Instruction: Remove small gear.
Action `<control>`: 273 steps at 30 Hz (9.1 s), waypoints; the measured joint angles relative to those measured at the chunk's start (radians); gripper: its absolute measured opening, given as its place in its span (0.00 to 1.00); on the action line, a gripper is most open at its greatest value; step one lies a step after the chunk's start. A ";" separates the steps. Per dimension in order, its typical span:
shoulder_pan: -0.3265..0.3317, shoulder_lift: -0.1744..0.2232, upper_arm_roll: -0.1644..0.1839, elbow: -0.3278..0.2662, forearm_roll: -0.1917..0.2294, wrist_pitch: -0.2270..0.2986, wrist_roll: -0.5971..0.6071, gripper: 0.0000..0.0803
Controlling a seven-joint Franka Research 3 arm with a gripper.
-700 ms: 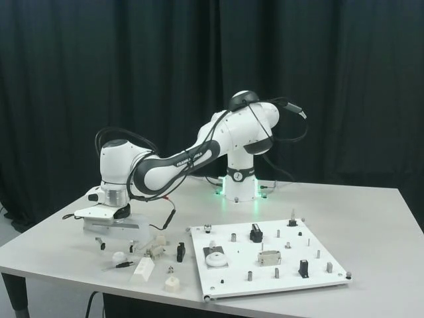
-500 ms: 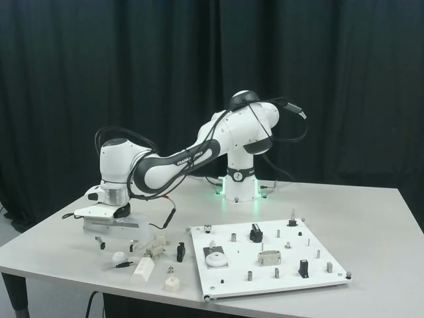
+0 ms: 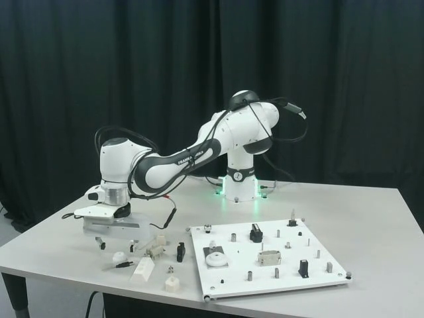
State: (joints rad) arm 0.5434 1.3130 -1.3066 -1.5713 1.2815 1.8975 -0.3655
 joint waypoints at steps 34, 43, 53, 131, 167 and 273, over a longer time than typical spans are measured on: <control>-0.002 0.000 -0.014 0.016 -0.005 -0.021 0.006 1.00; 0.013 -0.005 -0.038 0.024 -0.005 -0.088 0.044 1.00; 0.066 -0.013 -0.071 0.023 -0.005 -0.150 0.232 1.00; 0.656 -0.025 -0.159 -0.421 -0.013 -0.206 0.316 1.00; 0.748 -0.035 -0.093 -0.503 0.039 -0.046 0.355 1.00; 0.764 -0.053 -0.123 -0.515 0.031 -0.047 0.341 0.18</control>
State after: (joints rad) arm 1.3072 1.2603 -1.4296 -2.0862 1.3124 1.8502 -0.0244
